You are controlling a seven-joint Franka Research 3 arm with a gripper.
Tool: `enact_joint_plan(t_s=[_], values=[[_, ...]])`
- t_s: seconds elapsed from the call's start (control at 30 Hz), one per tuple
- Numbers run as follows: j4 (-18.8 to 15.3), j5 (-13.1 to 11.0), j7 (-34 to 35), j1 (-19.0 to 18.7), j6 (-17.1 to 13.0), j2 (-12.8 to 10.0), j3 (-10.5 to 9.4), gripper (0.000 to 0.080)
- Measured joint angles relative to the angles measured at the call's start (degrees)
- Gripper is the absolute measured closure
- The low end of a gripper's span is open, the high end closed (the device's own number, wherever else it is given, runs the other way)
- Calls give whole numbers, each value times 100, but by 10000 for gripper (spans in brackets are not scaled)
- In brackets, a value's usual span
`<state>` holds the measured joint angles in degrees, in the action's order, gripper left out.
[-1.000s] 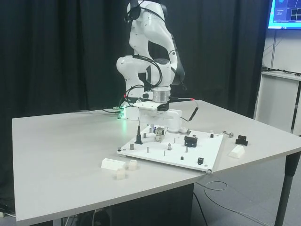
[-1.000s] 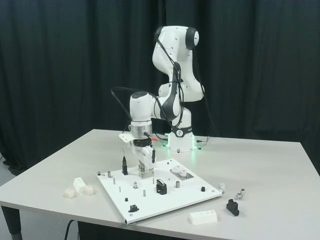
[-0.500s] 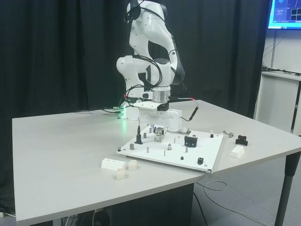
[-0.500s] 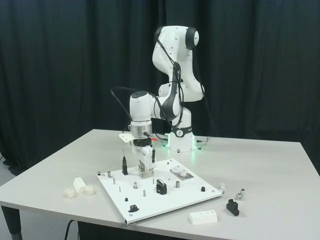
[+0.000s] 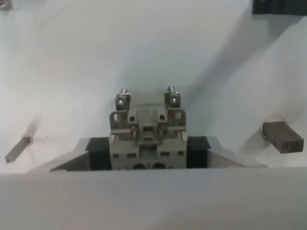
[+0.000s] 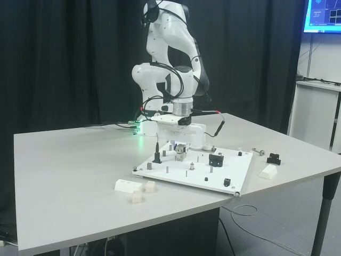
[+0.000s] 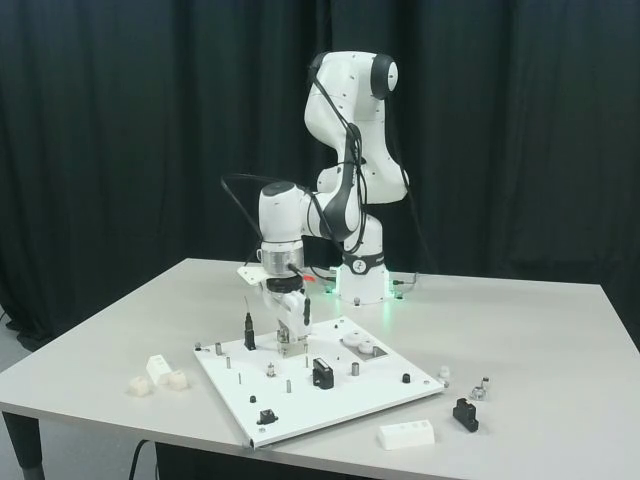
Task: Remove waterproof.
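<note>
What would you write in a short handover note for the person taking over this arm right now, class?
Tool: down low over the white board, around the grey connector; grip cannot be confirmed.
Things: connector is on the board, between the black upright plug and the black block.
Done: arm brought to the connector.
Left: connector not yet lifted off; pull it free and set it on the grey table.

Grey table (image 6: 69,160): white board (image 6: 234,169), 3 white blocks (image 6: 128,186) nr edge.
</note>
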<state>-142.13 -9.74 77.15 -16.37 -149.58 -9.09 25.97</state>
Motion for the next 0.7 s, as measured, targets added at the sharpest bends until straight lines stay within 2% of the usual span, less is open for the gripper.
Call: enact_joint_plan(t_s=[0.7], values=[[22,-15,-32,3,52,4,10,479]])
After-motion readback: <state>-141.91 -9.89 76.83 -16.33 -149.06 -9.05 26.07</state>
